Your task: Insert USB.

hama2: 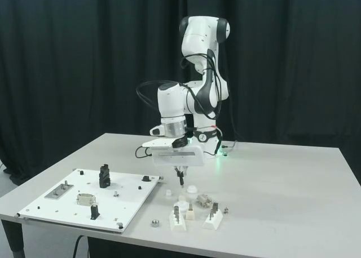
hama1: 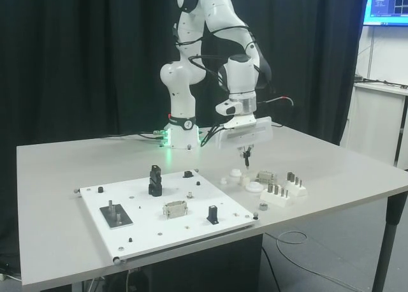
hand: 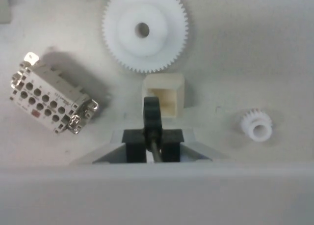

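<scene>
My gripper (hand: 152, 142) is shut on a black USB plug (hand: 151, 111), whose cable runs up between the black fingers (hand: 132, 147). In the wrist view the plug hangs just above a small white square holder block (hand: 164, 93) on the table. The first room view shows the gripper (hama1: 245, 153) raised a little over the loose parts to the right of the white assembly board (hama1: 162, 209). In the second room view the gripper (hama2: 180, 178) hovers past the board's (hama2: 84, 204) right edge, plug pointing down.
A large white gear (hand: 144, 31), a small white gear (hand: 256, 124) and a multi-pin connector (hand: 49, 99) lie around the holder. White blocks with pegs (hama1: 284, 191) stand near the table's front edge. On the board stand a black fixture (hama1: 155, 180) and a small black part (hama1: 212, 214).
</scene>
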You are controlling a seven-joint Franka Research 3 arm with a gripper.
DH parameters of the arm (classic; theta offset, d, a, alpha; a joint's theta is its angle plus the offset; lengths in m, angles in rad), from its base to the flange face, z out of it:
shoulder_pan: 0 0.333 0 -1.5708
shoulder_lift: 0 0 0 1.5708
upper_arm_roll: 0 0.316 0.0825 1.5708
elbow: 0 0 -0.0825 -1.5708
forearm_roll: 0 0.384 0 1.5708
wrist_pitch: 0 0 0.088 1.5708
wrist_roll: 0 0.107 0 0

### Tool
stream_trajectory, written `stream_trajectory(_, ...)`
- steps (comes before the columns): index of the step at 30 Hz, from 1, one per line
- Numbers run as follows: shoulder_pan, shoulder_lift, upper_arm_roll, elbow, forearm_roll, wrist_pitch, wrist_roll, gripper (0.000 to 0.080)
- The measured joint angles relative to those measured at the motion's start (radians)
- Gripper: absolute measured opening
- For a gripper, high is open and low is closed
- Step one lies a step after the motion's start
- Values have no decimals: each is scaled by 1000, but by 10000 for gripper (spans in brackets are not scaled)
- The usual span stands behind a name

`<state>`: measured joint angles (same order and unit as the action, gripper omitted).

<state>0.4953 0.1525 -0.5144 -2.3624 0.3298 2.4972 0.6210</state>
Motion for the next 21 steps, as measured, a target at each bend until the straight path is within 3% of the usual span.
stream_trajectory(8, 0, -9, -3, 18, -45, -33, 37, 60)
stream_trajectory(21, 0, -14, -3, 33, -79, -57, 60, 60)
